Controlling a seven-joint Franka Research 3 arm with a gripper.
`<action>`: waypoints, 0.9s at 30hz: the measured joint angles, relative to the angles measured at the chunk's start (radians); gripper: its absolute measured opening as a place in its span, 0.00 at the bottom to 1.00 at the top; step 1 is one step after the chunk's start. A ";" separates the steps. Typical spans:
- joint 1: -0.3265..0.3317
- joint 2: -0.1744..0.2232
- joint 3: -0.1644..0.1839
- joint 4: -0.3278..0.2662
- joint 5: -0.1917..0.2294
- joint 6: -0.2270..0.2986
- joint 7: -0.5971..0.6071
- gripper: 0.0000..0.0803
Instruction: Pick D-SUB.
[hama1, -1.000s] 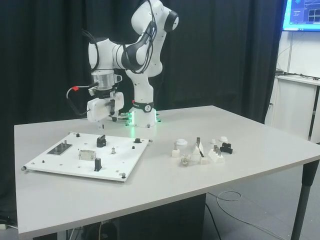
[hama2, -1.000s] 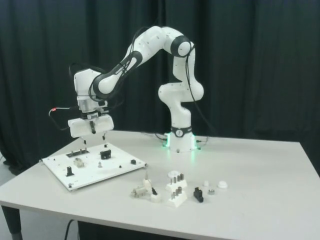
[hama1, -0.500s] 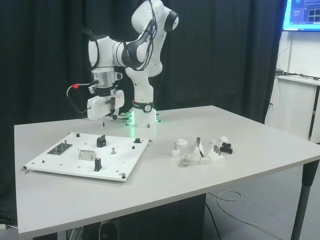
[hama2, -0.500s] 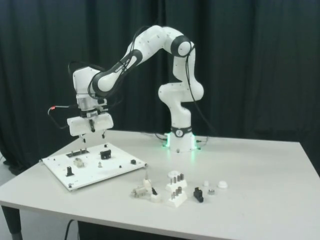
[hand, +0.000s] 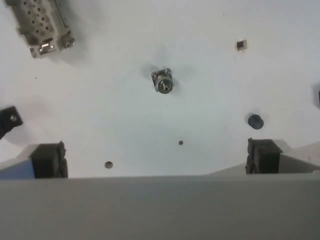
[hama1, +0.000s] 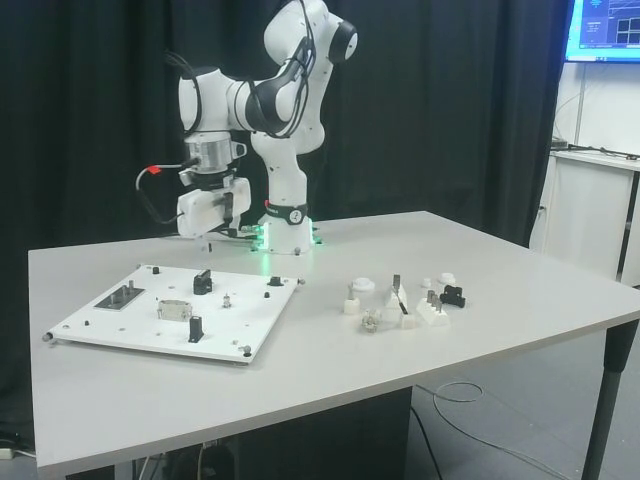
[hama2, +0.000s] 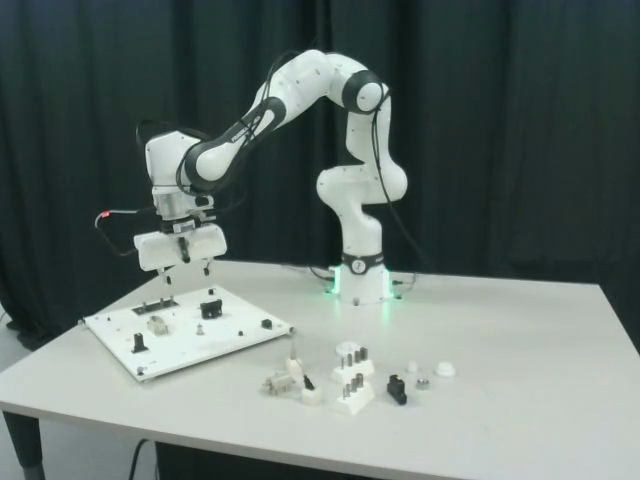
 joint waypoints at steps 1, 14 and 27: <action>0.001 0.000 0.000 0.000 0.000 0.000 0.000 1.00; 0.023 -0.011 -0.002 0.008 0.000 -0.010 0.006 1.00; 0.038 -0.015 -0.007 0.014 -0.002 -0.013 0.007 1.00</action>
